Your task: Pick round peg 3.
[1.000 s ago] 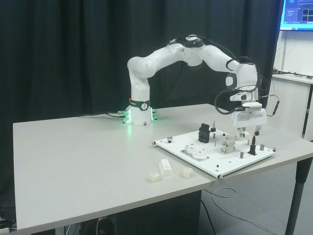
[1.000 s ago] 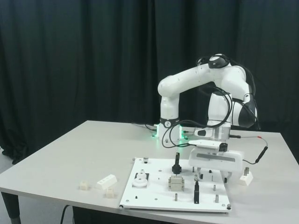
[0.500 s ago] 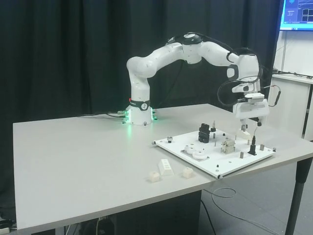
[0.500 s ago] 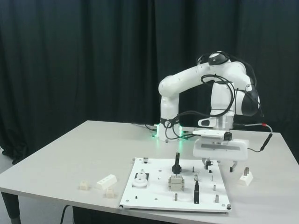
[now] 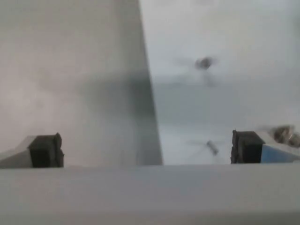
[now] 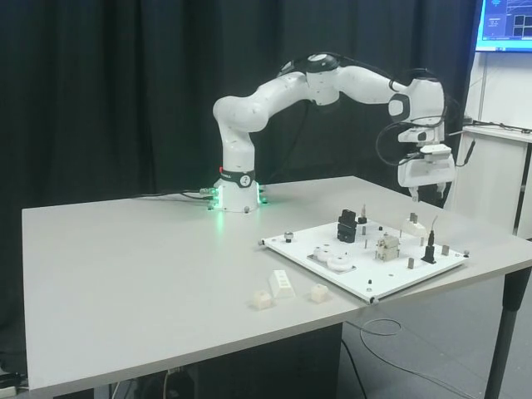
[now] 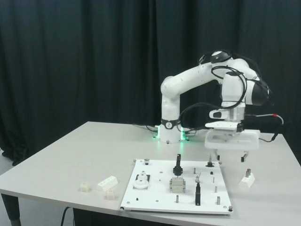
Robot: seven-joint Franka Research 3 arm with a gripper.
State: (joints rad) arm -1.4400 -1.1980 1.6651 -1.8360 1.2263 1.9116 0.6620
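The white arm (image 6: 332,83) reaches out from its base, wrist bent down, so the gripper (image 7: 230,157) hangs in the air above the far edge of the white board (image 7: 155,197), fingers spread wide apart with nothing between them (the wrist view shows both black fingertips (image 5: 46,151) far from each other). Which of the small pegs standing on the board is round peg 3 cannot be told. Three small white blocks (image 6: 283,285) lie on the grey table (image 6: 125,258) near the board. Black curtains (image 7: 94,56) hang behind.
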